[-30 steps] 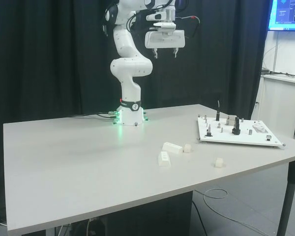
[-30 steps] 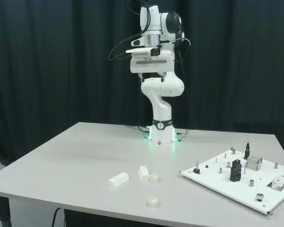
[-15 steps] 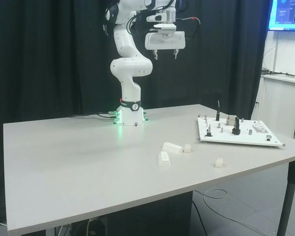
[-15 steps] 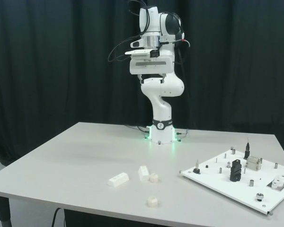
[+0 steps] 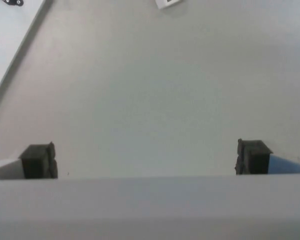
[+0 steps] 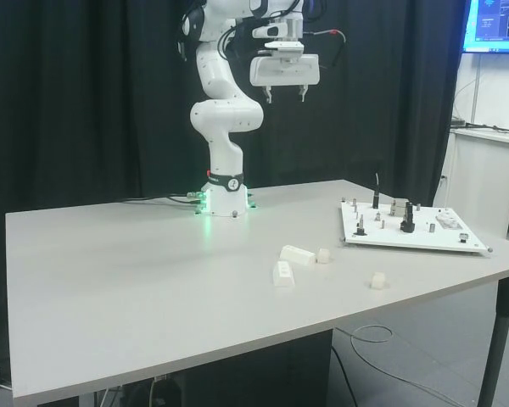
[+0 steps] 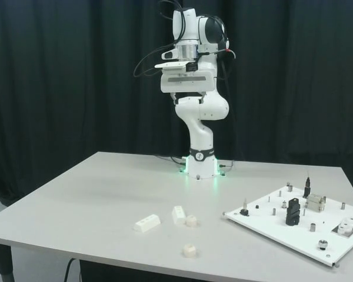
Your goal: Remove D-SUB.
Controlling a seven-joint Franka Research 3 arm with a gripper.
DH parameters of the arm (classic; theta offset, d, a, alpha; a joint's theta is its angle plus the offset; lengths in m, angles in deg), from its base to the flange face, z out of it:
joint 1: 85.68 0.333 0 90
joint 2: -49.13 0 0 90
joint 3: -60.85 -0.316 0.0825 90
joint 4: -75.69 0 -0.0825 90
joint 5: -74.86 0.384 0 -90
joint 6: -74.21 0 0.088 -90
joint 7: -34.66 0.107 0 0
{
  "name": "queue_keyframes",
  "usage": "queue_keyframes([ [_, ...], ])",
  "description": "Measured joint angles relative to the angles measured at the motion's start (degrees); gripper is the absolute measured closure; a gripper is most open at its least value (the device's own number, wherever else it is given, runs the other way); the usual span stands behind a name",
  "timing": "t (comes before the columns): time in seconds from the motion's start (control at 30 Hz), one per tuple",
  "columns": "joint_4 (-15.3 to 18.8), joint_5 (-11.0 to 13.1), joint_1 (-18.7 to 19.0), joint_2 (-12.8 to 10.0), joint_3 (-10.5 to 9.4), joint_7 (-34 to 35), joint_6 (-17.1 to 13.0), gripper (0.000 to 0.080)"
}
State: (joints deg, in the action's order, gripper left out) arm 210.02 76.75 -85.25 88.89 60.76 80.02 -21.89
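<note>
D-SUB: seemingly the grey connector [image 7: 315, 203] seated on the white board [image 7: 265, 226], untouched.
Gripper: the gripper [image 6: 285, 93] hangs high above the table [image 6: 136, 271], fingers spread, grasping nothing.
Progress: nothing done; approach, grasp and pull-out all remain.

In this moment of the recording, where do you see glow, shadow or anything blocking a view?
First room view: green light glows at the arm's base, and a lit screen sits at the top corner. Second room view: the same green glow; the white board throws only a faint shadow on the grey table. Wrist view: the tool is open, and a grey band of its body blocks the lower part.
</note>
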Motion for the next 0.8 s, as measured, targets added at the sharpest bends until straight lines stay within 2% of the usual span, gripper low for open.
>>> queue_keyframes([
  [0.43, 0.0, 0.0, -0.22, -0.12, 0.3, 0.08, -0.13, 0.0003],
  [0.8, 0.0, 0.51, -0.39, -0.45, 0.66, 3.93, -0.13, 0.0003],
])
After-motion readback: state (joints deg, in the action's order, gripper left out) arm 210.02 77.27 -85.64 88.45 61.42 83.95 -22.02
